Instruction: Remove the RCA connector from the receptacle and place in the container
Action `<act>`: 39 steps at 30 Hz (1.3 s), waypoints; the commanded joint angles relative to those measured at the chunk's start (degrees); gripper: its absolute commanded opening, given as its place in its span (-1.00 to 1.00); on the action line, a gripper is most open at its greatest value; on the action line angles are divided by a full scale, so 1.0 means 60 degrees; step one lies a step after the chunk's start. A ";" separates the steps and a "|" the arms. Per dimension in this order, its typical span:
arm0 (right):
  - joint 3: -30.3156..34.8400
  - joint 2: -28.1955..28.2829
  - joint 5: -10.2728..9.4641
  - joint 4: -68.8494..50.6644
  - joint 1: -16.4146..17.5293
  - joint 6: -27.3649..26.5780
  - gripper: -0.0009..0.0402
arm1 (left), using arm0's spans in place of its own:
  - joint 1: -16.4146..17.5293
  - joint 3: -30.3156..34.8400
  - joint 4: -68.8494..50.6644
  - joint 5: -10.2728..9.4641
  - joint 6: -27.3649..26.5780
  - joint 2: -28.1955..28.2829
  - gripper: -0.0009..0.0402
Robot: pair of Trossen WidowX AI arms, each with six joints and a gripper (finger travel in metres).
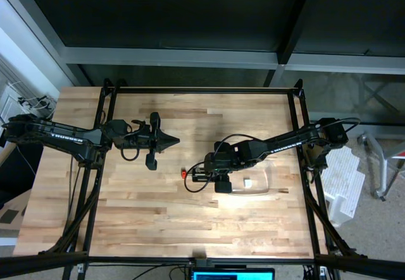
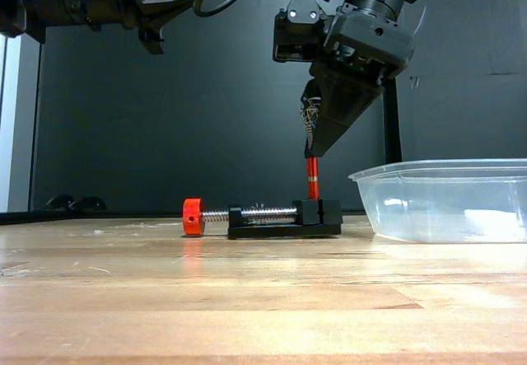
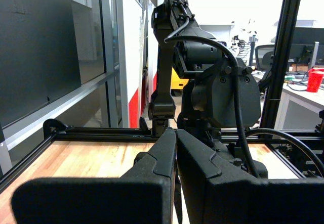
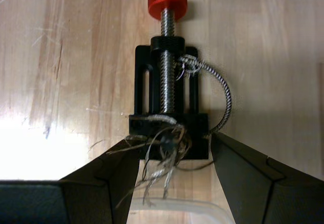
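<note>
My right end effector (image 2: 314, 147), fingers apart, hovers over the RCA connector (image 2: 313, 178) in the receptacle (image 2: 284, 217).
Next I should clamp it and lift straight up; my left end effector (image 1: 169, 141), fingers together, idles at the frame's left.

"TROSSEN" lettering, on left arm (image 1: 63, 135)

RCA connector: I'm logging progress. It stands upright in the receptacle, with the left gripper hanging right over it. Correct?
No, the arm is wrong: the right gripper, open, hangs over the RCA connector, as the low view shows. It does stand upright in the receptacle. The left gripper is parked shut above the table, well to the left.
</note>
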 commanded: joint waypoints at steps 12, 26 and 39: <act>-0.0073 0.0368 -0.0004 0.0204 -0.0047 -0.0189 -0.02 | 0.0000 0.0000 0.0000 0.0004 0.0000 0.0000 -0.96; -0.0073 0.0397 -0.0004 0.0266 -0.0051 -0.0302 -0.26 | 0.0000 0.0000 0.0000 0.0004 0.0000 0.0000 -0.96; -0.0073 0.0382 -0.0004 0.0273 -0.0047 -0.0357 -0.66 | 0.0004 0.0000 0.0000 0.0004 0.0000 0.0000 -0.96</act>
